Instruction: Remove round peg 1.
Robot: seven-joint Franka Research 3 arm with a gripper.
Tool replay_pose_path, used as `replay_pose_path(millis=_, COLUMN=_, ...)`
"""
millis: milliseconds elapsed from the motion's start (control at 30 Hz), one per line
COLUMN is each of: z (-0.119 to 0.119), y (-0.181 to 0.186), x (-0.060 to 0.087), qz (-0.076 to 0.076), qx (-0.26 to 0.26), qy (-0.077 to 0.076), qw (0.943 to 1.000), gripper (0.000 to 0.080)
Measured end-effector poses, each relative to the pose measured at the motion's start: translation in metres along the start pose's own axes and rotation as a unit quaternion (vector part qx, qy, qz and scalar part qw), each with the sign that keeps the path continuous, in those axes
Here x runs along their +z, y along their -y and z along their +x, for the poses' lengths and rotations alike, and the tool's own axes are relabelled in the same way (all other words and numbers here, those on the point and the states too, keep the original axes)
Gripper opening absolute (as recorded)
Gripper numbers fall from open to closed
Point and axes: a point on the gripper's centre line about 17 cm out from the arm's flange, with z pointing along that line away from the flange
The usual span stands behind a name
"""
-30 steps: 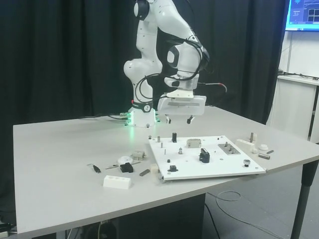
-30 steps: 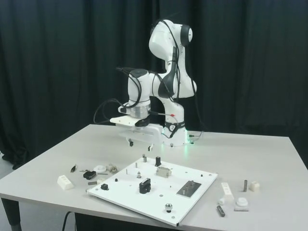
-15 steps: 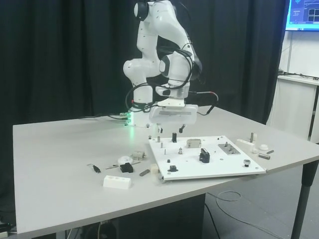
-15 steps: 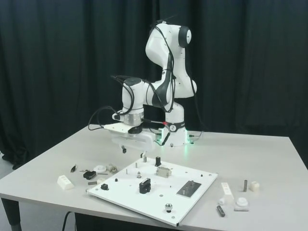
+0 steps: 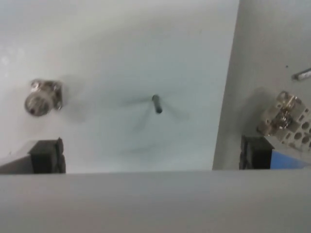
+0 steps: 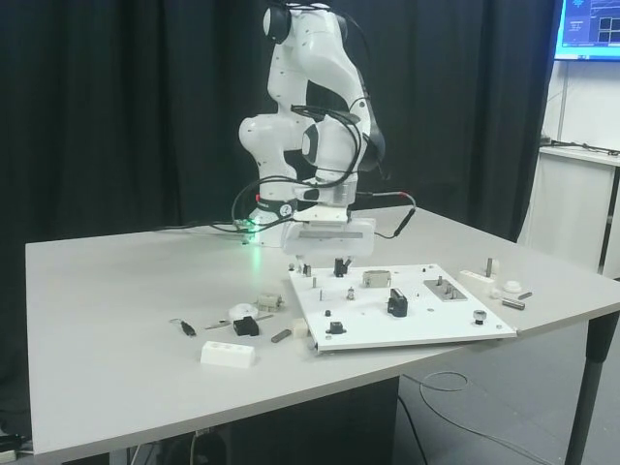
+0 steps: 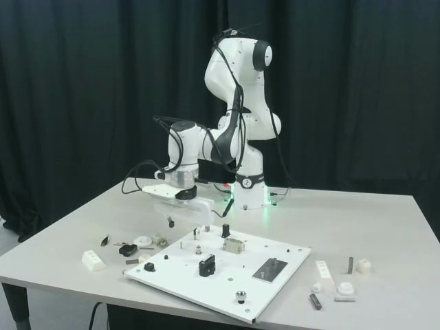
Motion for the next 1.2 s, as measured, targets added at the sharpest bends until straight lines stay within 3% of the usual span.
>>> replay_pose_path(millis=533, z=0.017, y=-0.011, x=0.017, qz=0.013, qx=0.017, qy=-0.023, qw=0.9995, gripper=0.0800)
replay_pose_path(millis=1200, z=0.015, y=-0.012, x=0.042, qz=0.027, qx=0.020, qy=-0.014, qw=0.9993, gripper=0.0800)
